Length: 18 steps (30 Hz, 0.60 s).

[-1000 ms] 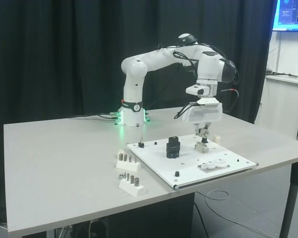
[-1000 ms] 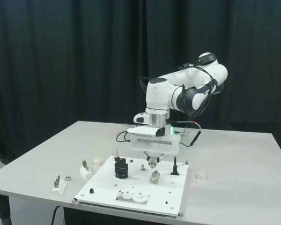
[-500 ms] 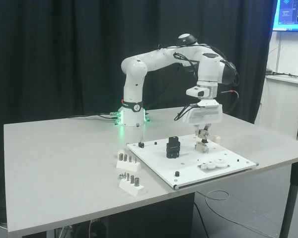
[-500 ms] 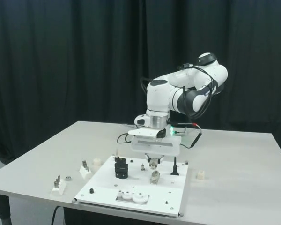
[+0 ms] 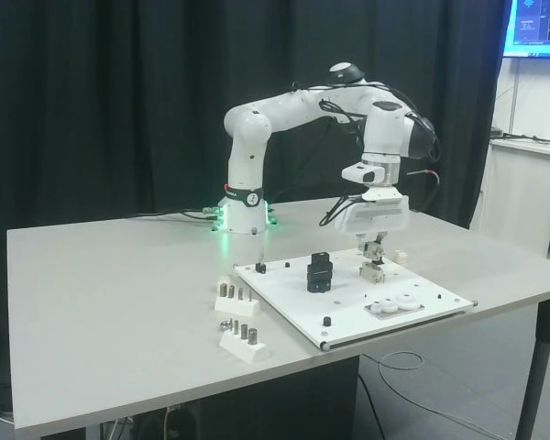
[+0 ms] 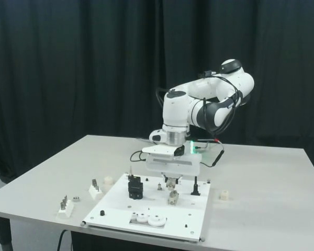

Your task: Insert waterproof.

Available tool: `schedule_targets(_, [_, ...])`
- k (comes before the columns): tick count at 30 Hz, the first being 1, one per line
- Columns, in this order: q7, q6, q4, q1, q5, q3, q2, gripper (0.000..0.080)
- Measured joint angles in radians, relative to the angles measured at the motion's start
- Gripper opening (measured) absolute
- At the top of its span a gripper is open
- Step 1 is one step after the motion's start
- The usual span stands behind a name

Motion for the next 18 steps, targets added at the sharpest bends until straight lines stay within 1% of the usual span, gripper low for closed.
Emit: schedule_targets(18, [-0.032, 0.0, 0.035, -0.03, 0.0, 0.024, 0.0, 0.031])
